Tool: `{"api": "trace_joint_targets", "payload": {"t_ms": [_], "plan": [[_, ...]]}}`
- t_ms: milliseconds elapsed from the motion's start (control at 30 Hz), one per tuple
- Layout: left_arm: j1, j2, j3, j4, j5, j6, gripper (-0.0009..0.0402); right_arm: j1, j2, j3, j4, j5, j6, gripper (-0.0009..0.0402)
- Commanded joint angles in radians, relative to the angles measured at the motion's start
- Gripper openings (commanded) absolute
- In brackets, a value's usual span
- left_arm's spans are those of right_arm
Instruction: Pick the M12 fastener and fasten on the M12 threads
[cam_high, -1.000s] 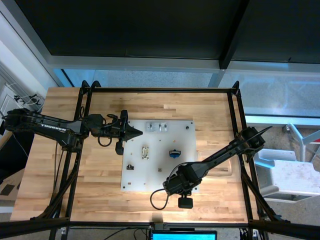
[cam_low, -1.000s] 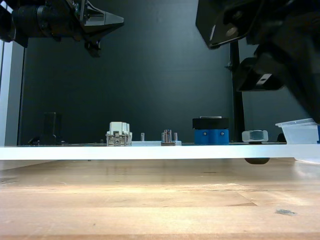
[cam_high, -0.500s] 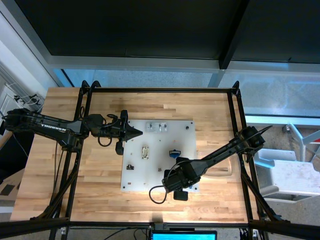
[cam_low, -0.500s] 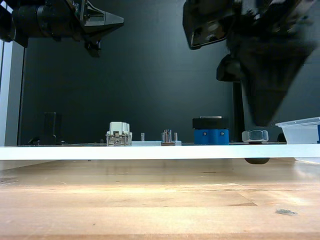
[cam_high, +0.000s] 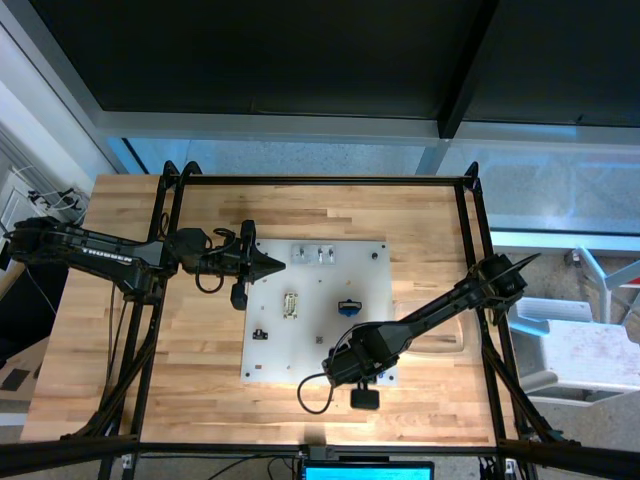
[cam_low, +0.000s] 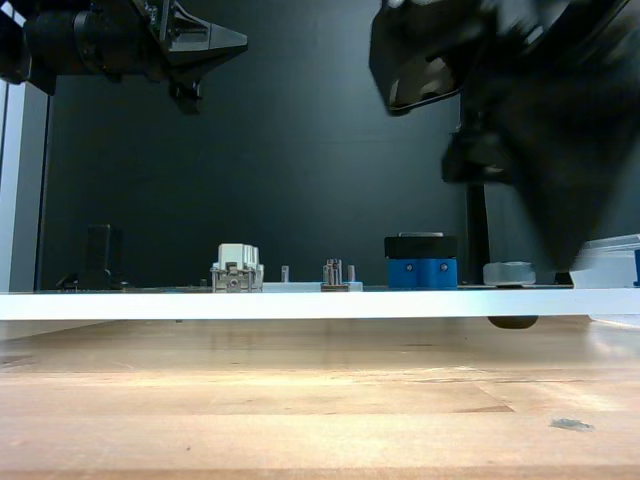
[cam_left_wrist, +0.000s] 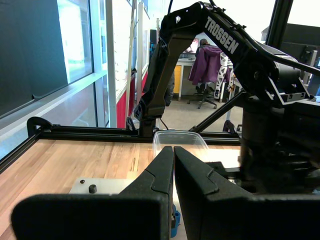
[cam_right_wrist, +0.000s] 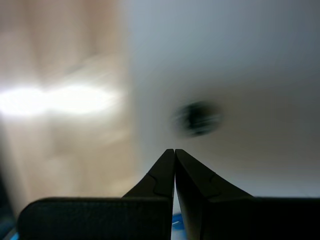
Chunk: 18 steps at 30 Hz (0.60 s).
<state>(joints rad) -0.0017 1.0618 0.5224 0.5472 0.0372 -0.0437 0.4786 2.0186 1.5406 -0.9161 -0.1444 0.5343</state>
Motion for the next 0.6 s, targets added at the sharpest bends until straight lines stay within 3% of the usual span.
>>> {"api": "trace_joint_targets", "payload": {"t_ms": [33,267,400,533,600], "plan": [[0.000,0.000,0.000,0.000,0.000,0.000,0.0000,0.001,-0.006,0.000,-0.009,-0.066,-0.029,0.0000],[0.000,0.000,0.000,0.000,0.000,0.000,0.0000,0.001,-0.010,0.001,-0.018,-0.039,-0.025,0.0000],[0.000,0.000,0.000,0.000,0.000,0.000,0.0000,0.000,-0.014,0.001,-0.019,0.067,-0.010,0.0000],[0.000,0.000,0.000,0.000,0.000,0.000,0.0000,-0.005,-0.016,0.001,-0.021,0.216,0.034,0.0000],[0.000,0.000,0.000,0.000,0.000,0.000,0.0000,-0.009,-0.014,0.000,-0.019,0.256,0.043,0.0000]]}}
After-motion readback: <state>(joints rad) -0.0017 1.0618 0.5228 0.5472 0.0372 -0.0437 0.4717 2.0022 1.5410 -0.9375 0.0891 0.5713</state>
